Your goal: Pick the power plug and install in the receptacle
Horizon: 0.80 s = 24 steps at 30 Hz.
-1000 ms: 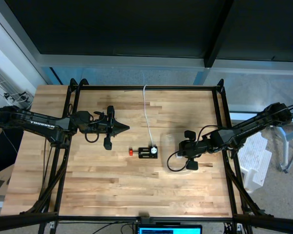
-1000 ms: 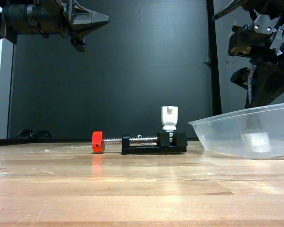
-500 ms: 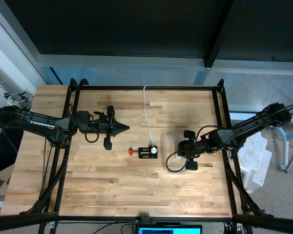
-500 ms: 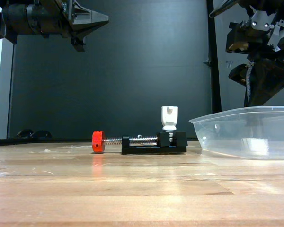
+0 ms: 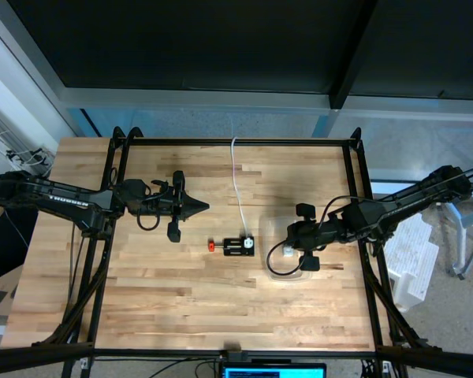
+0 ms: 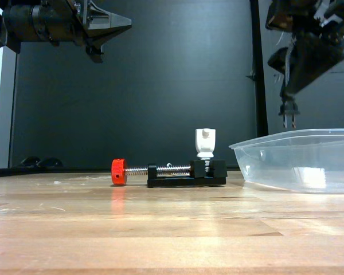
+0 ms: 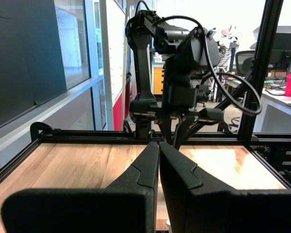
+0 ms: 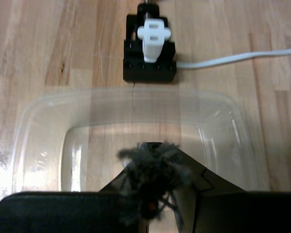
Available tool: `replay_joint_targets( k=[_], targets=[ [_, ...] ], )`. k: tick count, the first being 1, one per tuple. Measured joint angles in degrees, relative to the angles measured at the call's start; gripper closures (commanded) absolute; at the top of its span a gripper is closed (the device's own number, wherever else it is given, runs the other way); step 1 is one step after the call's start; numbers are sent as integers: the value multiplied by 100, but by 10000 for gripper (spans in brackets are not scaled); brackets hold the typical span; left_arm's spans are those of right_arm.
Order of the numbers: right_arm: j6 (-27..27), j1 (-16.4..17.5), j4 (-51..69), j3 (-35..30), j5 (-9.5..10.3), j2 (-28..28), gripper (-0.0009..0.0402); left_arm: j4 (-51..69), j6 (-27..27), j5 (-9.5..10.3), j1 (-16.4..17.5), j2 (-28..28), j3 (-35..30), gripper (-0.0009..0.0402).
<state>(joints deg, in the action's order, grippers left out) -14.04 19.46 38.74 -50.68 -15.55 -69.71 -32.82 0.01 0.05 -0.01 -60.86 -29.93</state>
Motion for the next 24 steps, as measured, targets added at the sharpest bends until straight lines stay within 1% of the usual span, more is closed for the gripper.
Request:
replay_joint_targets(
  k=[4, 6, 10, 17, 24],
  targets=[
    [7, -13, 13, -184, -31, -28, 393, 0, 2, 0, 0, 2, -2, 393],
    [33, -20, 22, -251, -90, -105, 393, -2, 0, 0, 0, 0, -2, 393],
    [133, -92, -9, -448, -107, -308, 393, 0, 2, -2, 0, 2, -2, 393],
    [378, -295, -66, -1008, -94, -866, 393, 0, 0, -2, 0, 0, 0, 393],
    [490, -448, -186, -1493, -74, -1440, 393, 0, 0, 0, 0, 0, 0, 393]
  ],
)
